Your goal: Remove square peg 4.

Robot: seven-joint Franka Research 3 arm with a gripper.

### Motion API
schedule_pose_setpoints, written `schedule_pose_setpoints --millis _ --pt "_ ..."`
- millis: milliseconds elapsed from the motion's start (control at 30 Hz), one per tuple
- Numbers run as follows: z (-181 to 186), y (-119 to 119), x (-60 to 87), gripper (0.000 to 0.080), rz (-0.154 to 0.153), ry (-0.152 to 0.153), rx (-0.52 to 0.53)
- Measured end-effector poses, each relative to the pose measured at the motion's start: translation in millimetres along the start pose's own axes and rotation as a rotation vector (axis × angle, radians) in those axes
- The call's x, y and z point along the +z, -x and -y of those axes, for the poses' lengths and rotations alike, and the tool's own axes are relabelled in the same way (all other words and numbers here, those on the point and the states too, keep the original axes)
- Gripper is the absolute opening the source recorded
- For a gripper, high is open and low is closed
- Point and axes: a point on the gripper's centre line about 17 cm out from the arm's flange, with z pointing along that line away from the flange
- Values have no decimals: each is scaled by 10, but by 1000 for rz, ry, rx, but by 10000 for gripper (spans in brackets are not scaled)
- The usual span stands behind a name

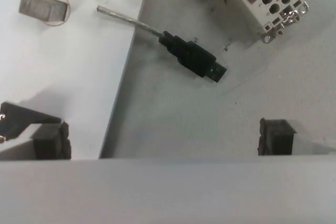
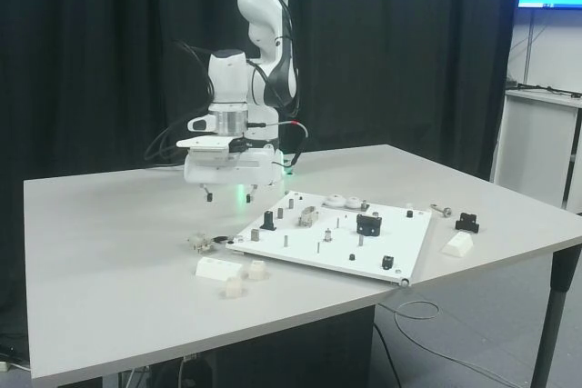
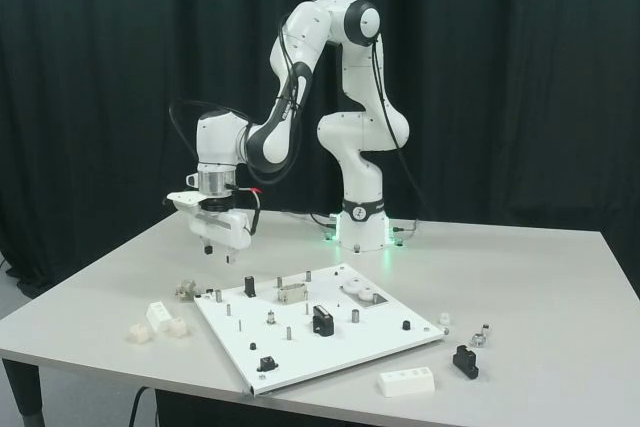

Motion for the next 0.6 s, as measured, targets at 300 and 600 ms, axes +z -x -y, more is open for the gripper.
schedule_pose_setpoints --millis 300,600 --pt "0 -33 -19 800 -6 0 1" --pt "-15 -71 -40 800 -15 2 3"
